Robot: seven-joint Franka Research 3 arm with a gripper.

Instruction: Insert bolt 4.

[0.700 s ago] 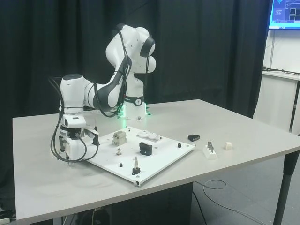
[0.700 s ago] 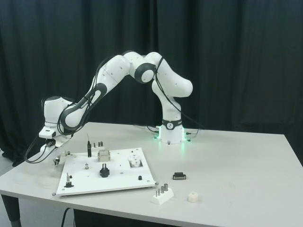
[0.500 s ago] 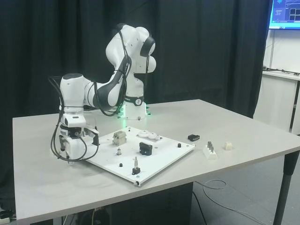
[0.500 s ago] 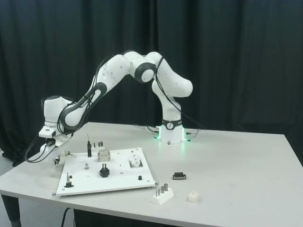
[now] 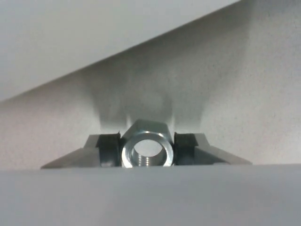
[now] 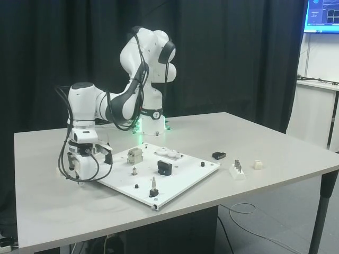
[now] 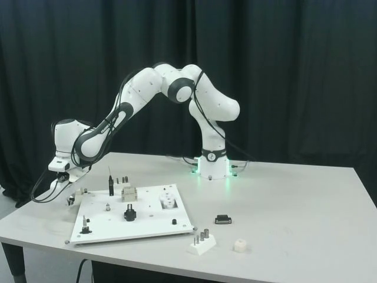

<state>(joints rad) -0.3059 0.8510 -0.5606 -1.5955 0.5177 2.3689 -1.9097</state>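
Slightly higher than half a second ago, the gripper (image 6: 80, 179) hangs just off the white board's (image 6: 180, 177) corner farthest from the small parts, at the edge of the desk (image 6: 222, 137). Its black-padded fingers (image 5: 107, 149) are clenched on a bolt (image 5: 146, 149), a shiny metal piece with a six-sided head and a threaded bore, seen end-on in the wrist view above the matte grey desk surface. Open desk lies all around that corner. On the board stand a black pin (image 7: 111, 184), a grey block (image 6: 134, 155) and a black knob (image 6: 164, 169). Beyond the board's opposite edge sit a white bolt holder (image 7: 201, 242), a black connector (image 7: 223, 219) and a small white cube (image 7: 240, 244), well apart from the gripper.
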